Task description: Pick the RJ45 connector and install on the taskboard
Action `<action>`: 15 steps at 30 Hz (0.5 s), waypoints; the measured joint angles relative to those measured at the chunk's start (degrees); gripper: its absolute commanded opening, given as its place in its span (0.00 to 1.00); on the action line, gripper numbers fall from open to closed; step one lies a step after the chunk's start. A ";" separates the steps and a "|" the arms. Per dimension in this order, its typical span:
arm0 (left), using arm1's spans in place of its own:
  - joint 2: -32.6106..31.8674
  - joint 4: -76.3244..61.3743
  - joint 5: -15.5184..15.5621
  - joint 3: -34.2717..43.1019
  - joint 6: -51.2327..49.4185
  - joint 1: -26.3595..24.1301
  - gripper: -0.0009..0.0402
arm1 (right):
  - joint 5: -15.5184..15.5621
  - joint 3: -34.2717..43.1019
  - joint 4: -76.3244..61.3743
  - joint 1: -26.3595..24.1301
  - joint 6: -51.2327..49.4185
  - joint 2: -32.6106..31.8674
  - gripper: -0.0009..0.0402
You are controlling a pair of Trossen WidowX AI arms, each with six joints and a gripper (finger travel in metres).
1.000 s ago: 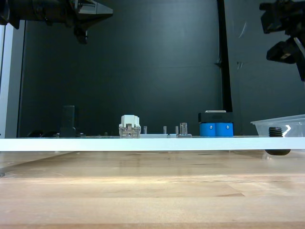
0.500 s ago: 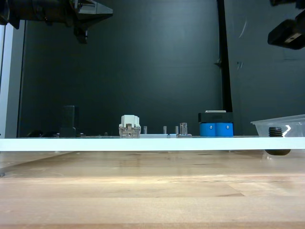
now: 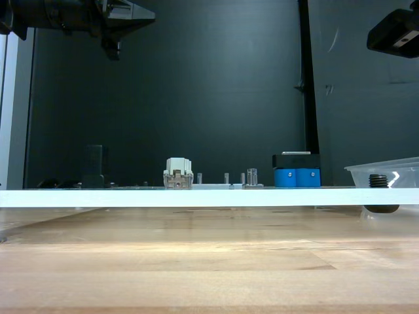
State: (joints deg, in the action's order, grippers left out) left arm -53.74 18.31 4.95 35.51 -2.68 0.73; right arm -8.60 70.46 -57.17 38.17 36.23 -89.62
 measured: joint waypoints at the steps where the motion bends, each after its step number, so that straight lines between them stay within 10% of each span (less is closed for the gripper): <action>1: 0.00 0.02 -0.02 -0.02 0.00 0.00 0.02 | 0.02 -0.02 0.02 0.04 0.20 -0.24 0.02; 15: 0.00 0.00 0.00 0.00 0.00 0.00 0.02 | -0.44 -0.33 1.57 0.20 0.57 -2.40 0.02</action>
State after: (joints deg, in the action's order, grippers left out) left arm -53.74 18.31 4.95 35.51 -2.68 0.73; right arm -9.04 70.13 -55.59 38.37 36.80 -92.03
